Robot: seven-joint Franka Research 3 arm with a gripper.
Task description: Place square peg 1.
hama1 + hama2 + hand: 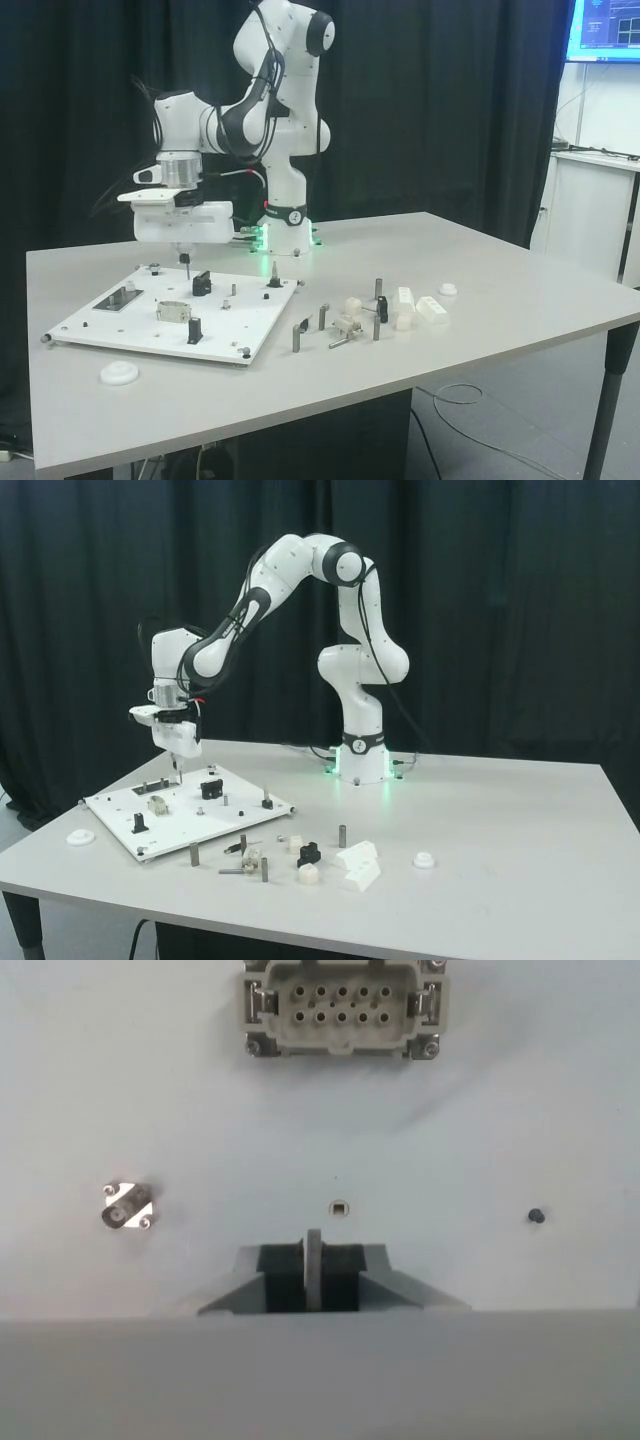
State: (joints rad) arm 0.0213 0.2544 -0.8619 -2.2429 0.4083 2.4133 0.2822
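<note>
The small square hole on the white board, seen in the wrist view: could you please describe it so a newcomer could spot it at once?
Start at the white board under the gripper. The square hole sits just beyond the thin peg between the fingertips, toward the large multi-pin connector. Unlike the round metal connector and black screw flanking it, it is a tiny recessed square.

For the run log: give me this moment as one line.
phase: placing | gripper: shut on square peg | position: above white board, peg near square hole, not inserted | nearby: multi-pin connector
</note>
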